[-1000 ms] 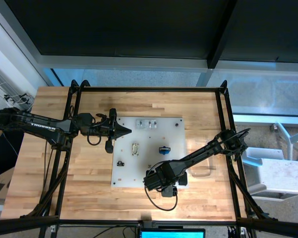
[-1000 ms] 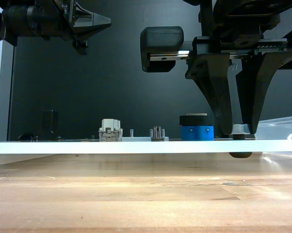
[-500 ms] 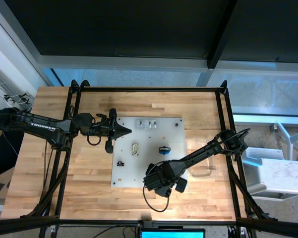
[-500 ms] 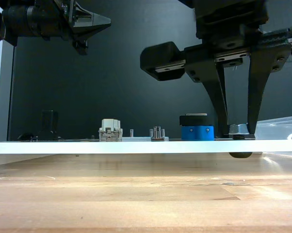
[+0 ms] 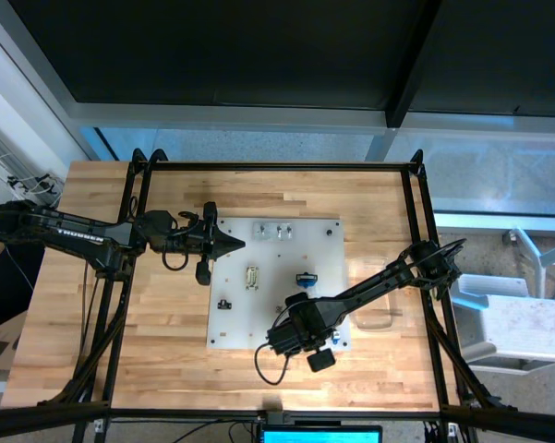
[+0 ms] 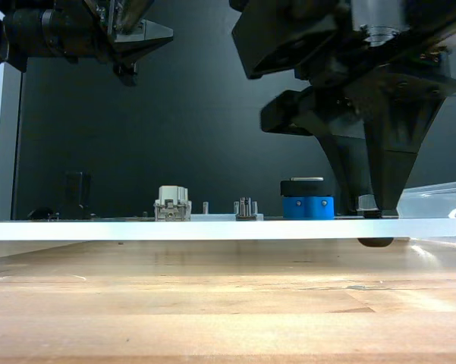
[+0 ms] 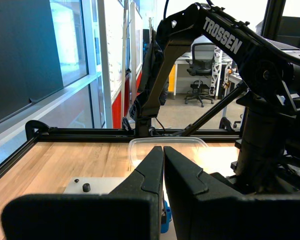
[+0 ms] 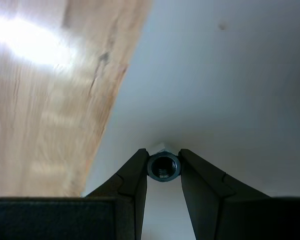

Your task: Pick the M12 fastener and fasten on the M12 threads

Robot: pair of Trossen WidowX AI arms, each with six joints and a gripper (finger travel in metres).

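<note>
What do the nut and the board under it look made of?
Board: matte white, likely plastic. M12 nut: shiny silvery metal, threaded bore, clamped in the right gripper at its near right. Left gripper hangs shut above its far left.

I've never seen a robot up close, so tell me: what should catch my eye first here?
The right tool, down at the white board's near right edge, pinches a tiny silver nut between its tips. The left tool hangs shut above the board's far left corner, holding nothing.

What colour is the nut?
Nut: silver, right wrist view. Right gripper holds it over board; left gripper hovers beside board.
</note>
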